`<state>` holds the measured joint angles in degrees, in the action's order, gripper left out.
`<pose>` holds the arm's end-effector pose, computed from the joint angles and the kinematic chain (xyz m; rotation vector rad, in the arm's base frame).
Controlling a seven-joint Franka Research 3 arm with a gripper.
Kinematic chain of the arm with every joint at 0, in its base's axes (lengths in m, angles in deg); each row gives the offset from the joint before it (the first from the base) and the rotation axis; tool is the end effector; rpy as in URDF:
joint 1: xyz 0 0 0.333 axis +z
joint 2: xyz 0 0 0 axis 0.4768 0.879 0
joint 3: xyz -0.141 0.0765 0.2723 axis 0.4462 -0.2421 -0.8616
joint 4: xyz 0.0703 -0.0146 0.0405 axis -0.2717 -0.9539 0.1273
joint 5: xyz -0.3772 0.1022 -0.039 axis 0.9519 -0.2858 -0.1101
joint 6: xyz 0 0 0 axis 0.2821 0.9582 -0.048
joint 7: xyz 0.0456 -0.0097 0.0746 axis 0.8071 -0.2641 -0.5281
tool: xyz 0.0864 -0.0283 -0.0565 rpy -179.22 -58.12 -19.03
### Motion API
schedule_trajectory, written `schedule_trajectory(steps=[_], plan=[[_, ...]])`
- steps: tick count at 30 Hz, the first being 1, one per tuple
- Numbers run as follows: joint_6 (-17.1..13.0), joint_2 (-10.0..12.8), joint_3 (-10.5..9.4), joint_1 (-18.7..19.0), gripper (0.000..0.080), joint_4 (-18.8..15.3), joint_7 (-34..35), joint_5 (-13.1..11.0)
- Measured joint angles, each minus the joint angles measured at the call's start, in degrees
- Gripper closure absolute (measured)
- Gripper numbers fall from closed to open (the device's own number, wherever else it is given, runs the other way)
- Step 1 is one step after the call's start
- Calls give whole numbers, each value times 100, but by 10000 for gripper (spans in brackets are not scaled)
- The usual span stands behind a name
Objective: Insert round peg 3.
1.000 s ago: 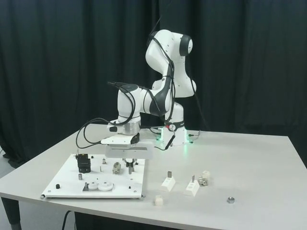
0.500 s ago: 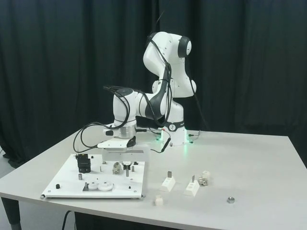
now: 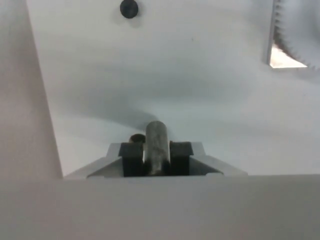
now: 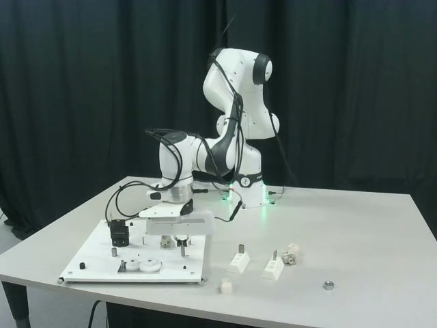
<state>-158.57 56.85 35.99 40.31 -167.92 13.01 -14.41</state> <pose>0.5925 -0.0917 0.2370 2.9702 -0.8464 -0.1327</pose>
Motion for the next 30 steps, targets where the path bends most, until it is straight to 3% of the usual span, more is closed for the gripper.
schedule_trajectory(steps=[30], plan=[[67,-84,-47,5,695,-173,59,-114]])
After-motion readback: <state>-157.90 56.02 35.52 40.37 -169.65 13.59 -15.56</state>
